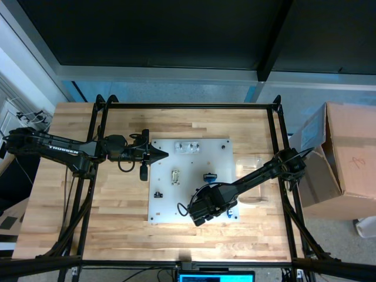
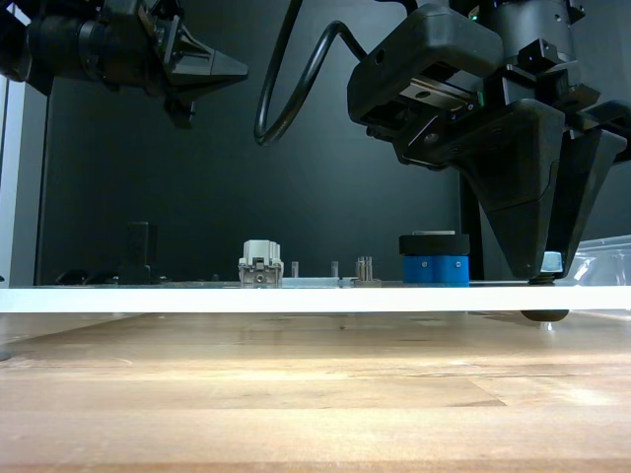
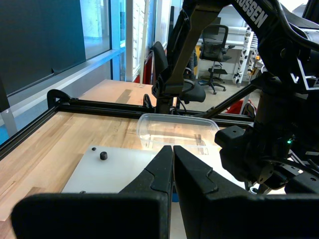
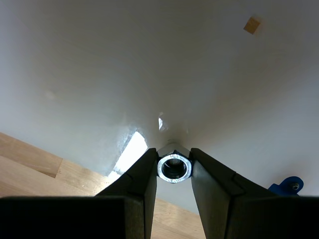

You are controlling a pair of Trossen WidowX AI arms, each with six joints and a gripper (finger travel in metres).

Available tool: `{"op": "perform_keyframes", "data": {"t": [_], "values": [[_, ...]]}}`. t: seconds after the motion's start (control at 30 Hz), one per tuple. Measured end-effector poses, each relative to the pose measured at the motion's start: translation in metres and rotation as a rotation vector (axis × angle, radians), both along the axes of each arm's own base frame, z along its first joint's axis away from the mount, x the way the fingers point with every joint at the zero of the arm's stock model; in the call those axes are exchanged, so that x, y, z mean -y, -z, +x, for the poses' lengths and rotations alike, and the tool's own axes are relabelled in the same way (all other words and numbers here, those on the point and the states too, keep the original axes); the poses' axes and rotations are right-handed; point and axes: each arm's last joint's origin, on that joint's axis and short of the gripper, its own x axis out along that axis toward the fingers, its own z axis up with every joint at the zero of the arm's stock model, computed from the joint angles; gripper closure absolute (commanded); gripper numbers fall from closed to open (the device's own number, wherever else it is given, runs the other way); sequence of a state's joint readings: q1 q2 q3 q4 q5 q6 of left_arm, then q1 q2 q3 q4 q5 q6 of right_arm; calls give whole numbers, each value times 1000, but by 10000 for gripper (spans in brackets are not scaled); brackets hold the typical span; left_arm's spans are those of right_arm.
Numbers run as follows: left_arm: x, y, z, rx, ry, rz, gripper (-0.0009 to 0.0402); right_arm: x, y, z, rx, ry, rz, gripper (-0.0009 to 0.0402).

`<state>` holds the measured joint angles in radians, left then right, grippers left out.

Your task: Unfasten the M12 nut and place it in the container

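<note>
Low on the board [image 1: 176, 200], right end effector [image 4: 173, 155] clamps the M12 nut [image 4: 174, 168], likely for unscrewing; closed left end effector [image 1: 160, 155] hovers at its left edge.

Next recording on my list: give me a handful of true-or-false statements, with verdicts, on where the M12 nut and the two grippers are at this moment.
1. The right gripper is shut on the M12 nut. True.
2. The nut lies in the clear container. False: it sits between the right gripper's fingers, low at the near right edge of the white board. Whether it is on its stud cannot be told.
3. The left gripper has its fingers spread wide. False: they are pressed together, with nothing between them.
4. The left gripper hangs well above the board's left side, far from the nut. True.
</note>
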<state>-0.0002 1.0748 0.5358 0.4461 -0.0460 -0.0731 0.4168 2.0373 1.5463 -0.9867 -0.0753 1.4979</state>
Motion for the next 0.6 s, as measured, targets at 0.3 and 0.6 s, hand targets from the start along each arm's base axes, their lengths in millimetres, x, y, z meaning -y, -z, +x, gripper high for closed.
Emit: {"op": "perform_keyframes", "data": {"t": [0.3,0.6], "values": [[0,0,0,0,0,0,393,0,-1,0,7,-4,1,354],[0,0,0,0,0,0,393,0,-8,1,40,-6,9,354]]}}
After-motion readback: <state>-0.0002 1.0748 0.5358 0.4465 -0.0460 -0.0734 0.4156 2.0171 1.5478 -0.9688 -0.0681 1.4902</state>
